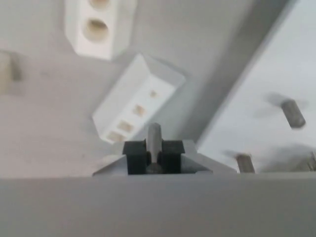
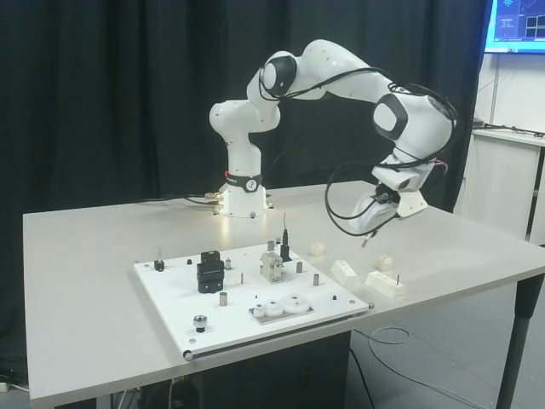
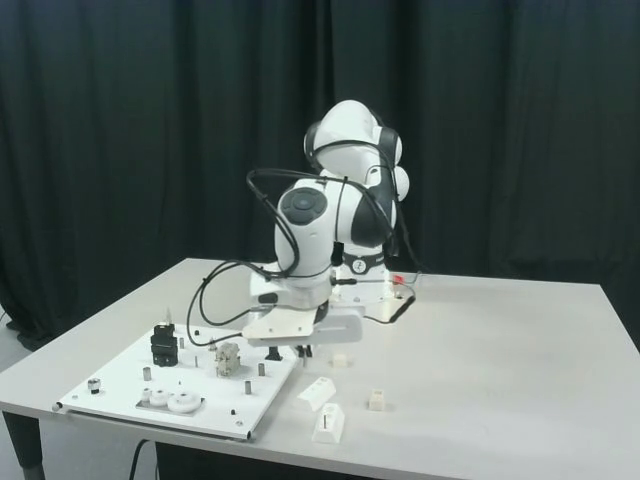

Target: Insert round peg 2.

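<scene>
In the wrist view my gripper [image 1: 154, 157] is shut on a grey round peg [image 1: 154, 137], which sticks out past the black fingers [image 1: 136, 155]. It hangs above the grey table, over a white holder block [image 1: 136, 101] with several square holes. A second white block [image 1: 98, 27] with round holes lies further off. In the first room view the gripper [image 2: 369, 237] is off the white assembly board [image 2: 247, 298], on its right, above the holder blocks [image 2: 344, 271]. The second room view has the gripper [image 3: 303, 350] just past the board's edge [image 3: 200, 415].
The board [image 1: 261, 98] carries upright grey pegs [image 1: 294, 112], a black fixture [image 2: 209, 271], a grey metal part [image 2: 272, 265] and white gears [image 2: 283, 305]. More small white blocks [image 2: 385, 283] [image 3: 329, 423] lie on the table beside it. Cables loop from the arm's wrist.
</scene>
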`<state>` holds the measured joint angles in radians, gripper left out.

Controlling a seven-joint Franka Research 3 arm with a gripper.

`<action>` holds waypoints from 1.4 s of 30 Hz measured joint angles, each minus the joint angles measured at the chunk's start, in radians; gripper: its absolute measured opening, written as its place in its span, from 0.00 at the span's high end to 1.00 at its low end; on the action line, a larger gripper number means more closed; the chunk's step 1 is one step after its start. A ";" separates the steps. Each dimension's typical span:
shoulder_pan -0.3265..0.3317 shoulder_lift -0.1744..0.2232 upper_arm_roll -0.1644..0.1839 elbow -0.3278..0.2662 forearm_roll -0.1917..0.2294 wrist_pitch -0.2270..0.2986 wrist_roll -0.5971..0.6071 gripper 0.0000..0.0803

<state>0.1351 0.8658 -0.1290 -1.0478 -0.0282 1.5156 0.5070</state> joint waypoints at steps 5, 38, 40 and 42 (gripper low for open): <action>-0.018 -0.002 0.000 -0.004 -0.010 -0.030 -0.019 0.93; -0.082 -0.200 0.007 -0.352 -0.078 0.007 -0.014 0.93; -0.086 -0.216 0.007 -0.372 -0.089 0.019 0.007 0.93; -0.091 -0.233 0.006 -0.394 -0.101 0.031 0.022 0.93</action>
<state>0.0442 0.6323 -0.1228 -1.4414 -0.1293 1.5464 0.5287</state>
